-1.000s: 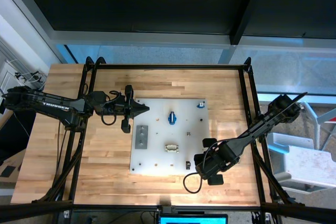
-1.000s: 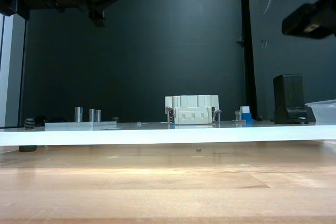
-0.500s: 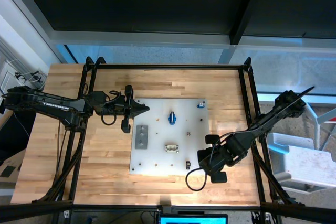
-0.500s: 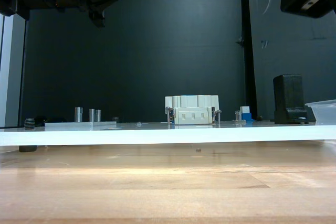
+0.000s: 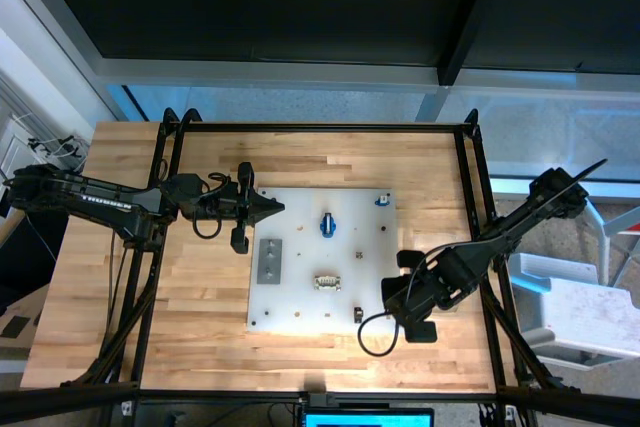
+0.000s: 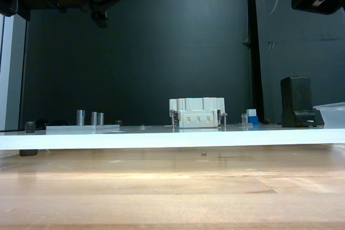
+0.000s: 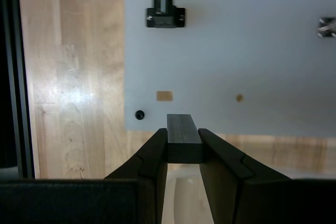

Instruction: Pick the 16mm bar from the taskboard and place it in the container

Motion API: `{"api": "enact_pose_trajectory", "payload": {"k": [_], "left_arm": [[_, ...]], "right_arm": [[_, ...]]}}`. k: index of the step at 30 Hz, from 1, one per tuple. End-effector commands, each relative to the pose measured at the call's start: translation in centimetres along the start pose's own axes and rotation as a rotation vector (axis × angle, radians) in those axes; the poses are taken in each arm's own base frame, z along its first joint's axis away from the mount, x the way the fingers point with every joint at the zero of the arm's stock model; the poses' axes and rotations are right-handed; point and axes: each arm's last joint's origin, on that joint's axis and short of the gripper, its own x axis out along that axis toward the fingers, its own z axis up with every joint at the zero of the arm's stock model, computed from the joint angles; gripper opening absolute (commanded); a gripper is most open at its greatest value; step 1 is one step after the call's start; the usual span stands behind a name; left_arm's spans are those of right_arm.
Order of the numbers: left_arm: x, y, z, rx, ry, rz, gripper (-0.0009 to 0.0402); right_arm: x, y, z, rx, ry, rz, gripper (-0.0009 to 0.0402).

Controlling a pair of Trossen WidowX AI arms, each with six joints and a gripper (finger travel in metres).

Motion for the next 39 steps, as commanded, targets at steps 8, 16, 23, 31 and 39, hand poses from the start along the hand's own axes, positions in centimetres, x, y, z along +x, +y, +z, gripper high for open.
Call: {"api": "enact_pose_trajectory", "payload": {"k": [8, 16, 23, 31, 39], "left_arm": [[0.0, 0.0, 0.0, 0.0, 0.0, 0.0, 0.0], [0.0, 0.0, 0.0, 0.0, 0.0, 0.0, 0.0], [0.0, 0.0, 0.0, 0.0, 0.0, 0.0, 0.0], [0.0, 0.0, 0.0, 0.0, 0.0, 0.0, 0.0], [0.0, 0.0, 0.0, 0.0, 0.0, 0.0, 0.0]], "right_arm": [[0.0, -2.9, -2.6, 0.161, 0.016, -0.025, 0.0018], [0.4, -4.9, -5.6, 0.266, 0.033, -0.041, 0.0018], [0.9, -6.2, -7.8, 0.335, 0.047, -0.046, 0.0018], [1.6, -7.2, -9.5, 0.395, 0.059, -0.059, 0.0018], [2.2, -7.8, -10.5, 0.424, 0.076, -0.078, 0.0018]]}}
